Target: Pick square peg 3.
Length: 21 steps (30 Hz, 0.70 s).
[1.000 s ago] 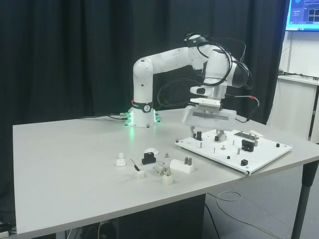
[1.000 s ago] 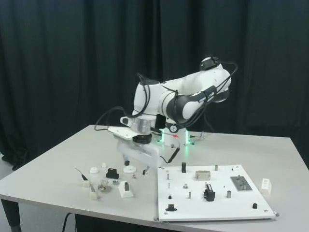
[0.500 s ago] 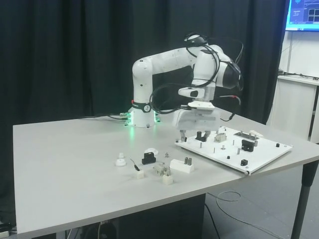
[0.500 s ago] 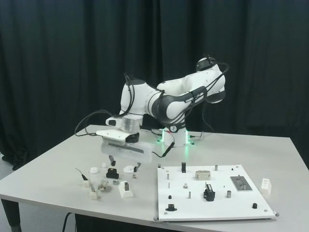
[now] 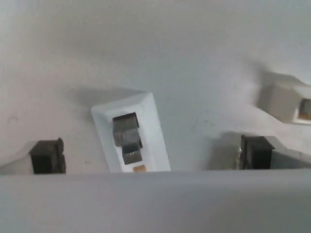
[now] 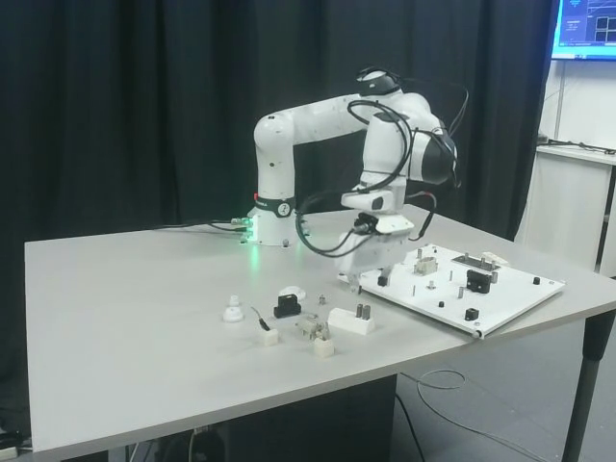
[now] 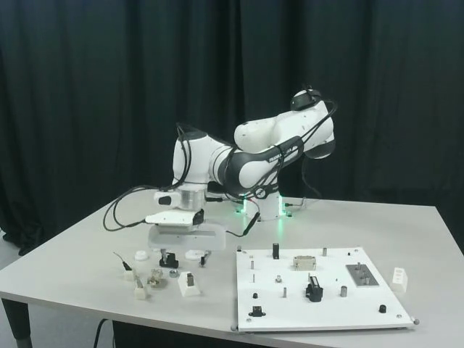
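- gripper [image 5: 151, 154] is released, fingertips [image 5: 47, 156] spread wide, nothing between them but air
- it hangs over the loose parts on the grey table [image 7: 87, 254], off to the side of the white board [image 7: 319, 290], not over the board itself
- white holder block [image 5: 130, 133] sits on the table right under the wrist, lying between the two fingertips; reads as the arm lining up over it
- square pegs [image 5: 127, 138] stand upright in the block's slots, grey-black, two clear and one small stub near the edge of view; the block is there to keep them standing so a top grasp works
- cannot tell which of them is peg 3; no labels visible
- block is skewed relative to the line between the fingers, so my guess is the wrist needs a turn before closing or the pads meet a peg corner-on
- in the second room view the gripper is above and a bit behind the block [image 7: 189, 283], not touching it
- another small white block [image 5: 284, 99] lies near, apart from the holder
- step: approach/align, grasp not yet made
- risk, as i judge: pegs sit close together, so closing could catch two, or nudge the loose block
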Available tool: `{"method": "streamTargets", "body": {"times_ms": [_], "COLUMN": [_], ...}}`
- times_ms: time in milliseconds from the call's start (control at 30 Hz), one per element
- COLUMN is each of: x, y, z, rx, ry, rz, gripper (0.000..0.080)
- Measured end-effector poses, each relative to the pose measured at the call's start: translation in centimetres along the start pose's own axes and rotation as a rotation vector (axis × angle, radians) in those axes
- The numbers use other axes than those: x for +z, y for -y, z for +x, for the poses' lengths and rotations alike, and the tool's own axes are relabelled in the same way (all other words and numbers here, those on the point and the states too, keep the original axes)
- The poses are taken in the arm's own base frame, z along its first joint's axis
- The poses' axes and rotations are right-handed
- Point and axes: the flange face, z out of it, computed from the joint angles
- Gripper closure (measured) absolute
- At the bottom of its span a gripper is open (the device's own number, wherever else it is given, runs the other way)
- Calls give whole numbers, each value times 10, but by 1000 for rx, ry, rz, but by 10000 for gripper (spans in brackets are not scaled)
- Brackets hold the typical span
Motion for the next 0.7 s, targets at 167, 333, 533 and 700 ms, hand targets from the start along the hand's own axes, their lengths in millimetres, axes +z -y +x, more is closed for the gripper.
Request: {"method": "streamTargets", "body": {"times_ms": [167, 333, 533, 700], "x": [14, 27, 38, 45], "y": [2, 2, 2, 1], "z": [-2, -5, -9, -13], "rx": [-77, -116, -134, -142], "ry": [23, 45, 71, 91], "rz": [1, -4, -12, -17], "gripper": [3, 3, 3, 3]}}
